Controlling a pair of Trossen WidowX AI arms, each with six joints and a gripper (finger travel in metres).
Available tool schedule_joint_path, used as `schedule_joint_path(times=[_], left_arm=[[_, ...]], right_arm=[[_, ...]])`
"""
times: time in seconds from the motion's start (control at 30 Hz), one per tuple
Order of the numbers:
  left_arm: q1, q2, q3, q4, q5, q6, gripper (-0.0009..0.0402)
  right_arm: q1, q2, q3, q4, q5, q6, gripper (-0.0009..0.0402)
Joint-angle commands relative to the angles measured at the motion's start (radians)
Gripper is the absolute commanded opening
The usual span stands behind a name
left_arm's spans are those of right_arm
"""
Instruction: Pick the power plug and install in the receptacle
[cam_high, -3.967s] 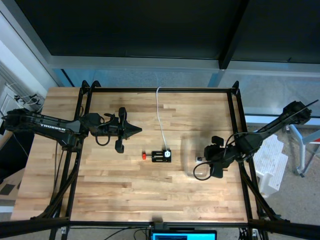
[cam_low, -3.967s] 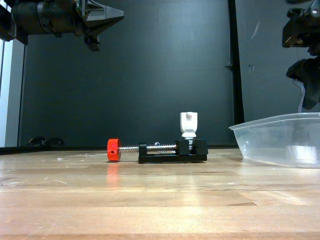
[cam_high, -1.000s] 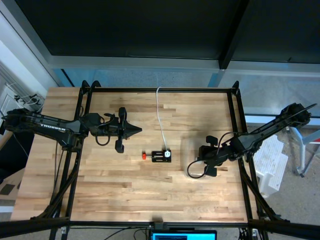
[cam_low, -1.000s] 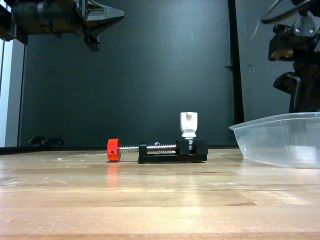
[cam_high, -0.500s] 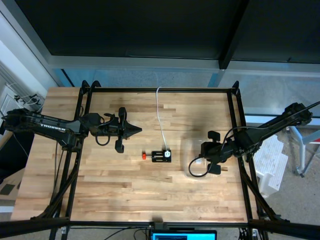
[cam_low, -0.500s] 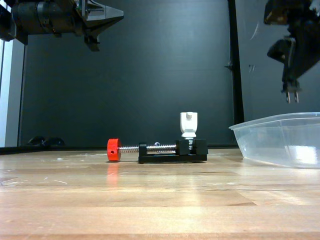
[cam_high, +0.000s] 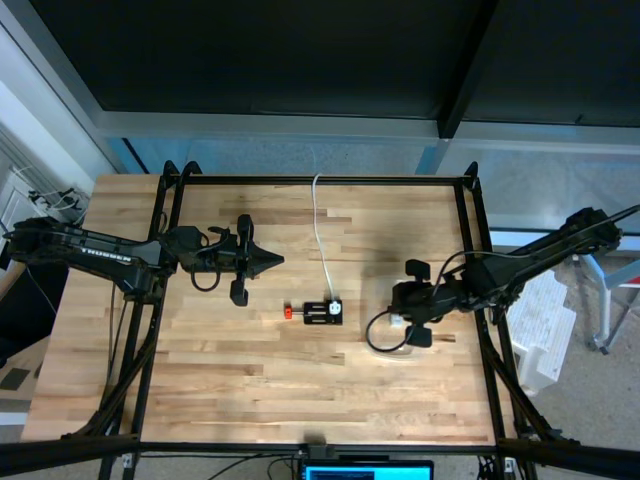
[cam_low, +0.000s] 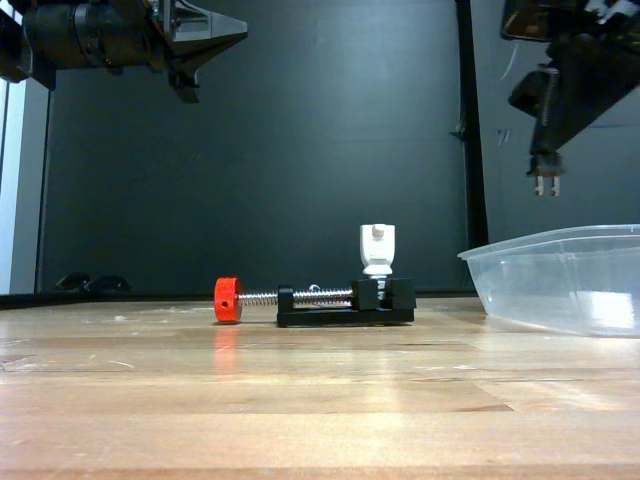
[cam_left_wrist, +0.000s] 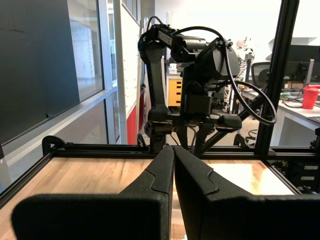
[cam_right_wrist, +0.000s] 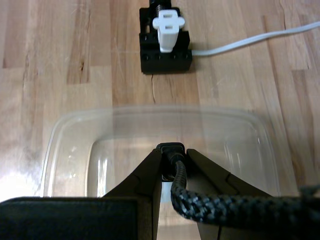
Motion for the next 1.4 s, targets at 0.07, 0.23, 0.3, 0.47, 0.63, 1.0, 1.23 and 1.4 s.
schedule_joint_path(times=[0.07, 0.23, 0.3, 0.47, 0.63, 1.0, 1.23, 1.4], left_arm=[[0.0, 0.0, 0.0, 0.0, 0.0, 0.0, 0.0], [0.0, 0.0, 0.0, 0.0, 0.0, 0.0, 0.0], [0.0, 0.0, 0.0, 0.0, 0.0, 0.0, 0.0], [0.0, 0.0, 0.0, 0.0, 0.0, 0.0, 0.0], [0.0, 0.0, 0.0, 0.0, 0.0, 0.0, 0.0], [0.0, 0.0, 0.0, 0.0, 0.0, 0.0, 0.0], [0.0, 0.0, 0.0, 0.0, 0.0, 0.0, 0.0], [0.0, 0.0, 0.0, 0.0, 0.0, 0.0, 0.0]], right_arm=[[-0.034, 0.075, 0.072, 0.002, -0.002, -0.059, 0.002], [-0.077, 0.173, 0.155, 0.017, -0.006, -0.116, 0.002], [-0.088, 0.211, 0.185, 0.033, -0.01, -0.135, 0.002], [-0.12, 0.3, 0.257, 0.056, -0.044, -0.166, 0.002], [-0.147, 0.373, 0.325, 0.061, -0.052, -0.192, 0.002], [-0.179, 0.475, 0.412, 0.064, -0.065, -0.216, 0.002], [-0.18, 0.504, 0.412, 0.087, -0.085, -0.217, 0.002], [-0.181, 0.507, 0.41, 0.087, -0.085, -0.217, 0.002]])
